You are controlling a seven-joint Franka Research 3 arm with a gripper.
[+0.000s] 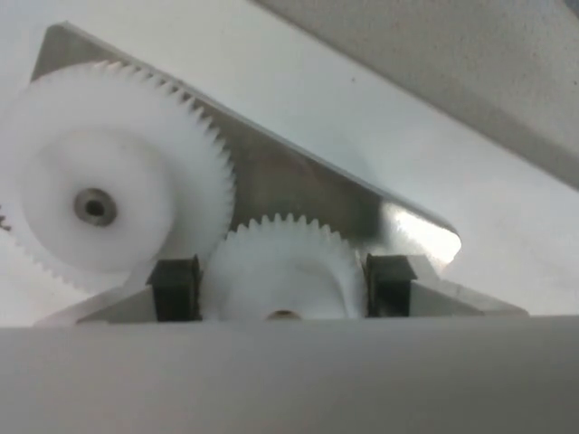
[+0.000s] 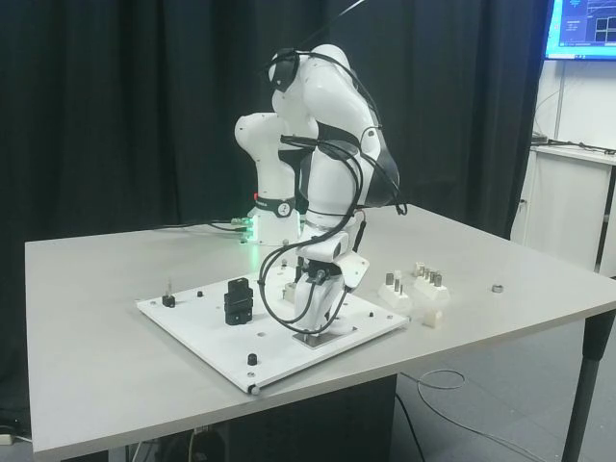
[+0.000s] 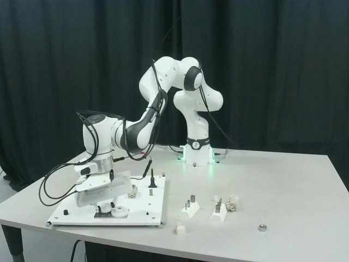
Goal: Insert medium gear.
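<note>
The medium white gear (image 1: 285,267) sits low over the grey metal gear plate (image 1: 298,176), its teeth meshing with the large white gear (image 1: 99,208) beside it. A metal shaft end (image 1: 283,315) shows at the medium gear's centre. My gripper (image 1: 282,289) is shut on the medium gear, one black fingertip (image 1: 176,289) pressed against each side of it. In the room views the gripper (image 2: 313,325) is down at the plate on the white board (image 2: 192,327), near the board's front edge. The large gear (image 3: 119,212) shows beside the gripper (image 3: 102,206).
A black fixture (image 2: 238,300) and small pegs stand on the board. White blocks holding metal pegs (image 2: 416,287) lie on the grey table beside the board, and a small metal ring (image 2: 498,287) lies farther out. The arm's base (image 3: 197,153) stands behind.
</note>
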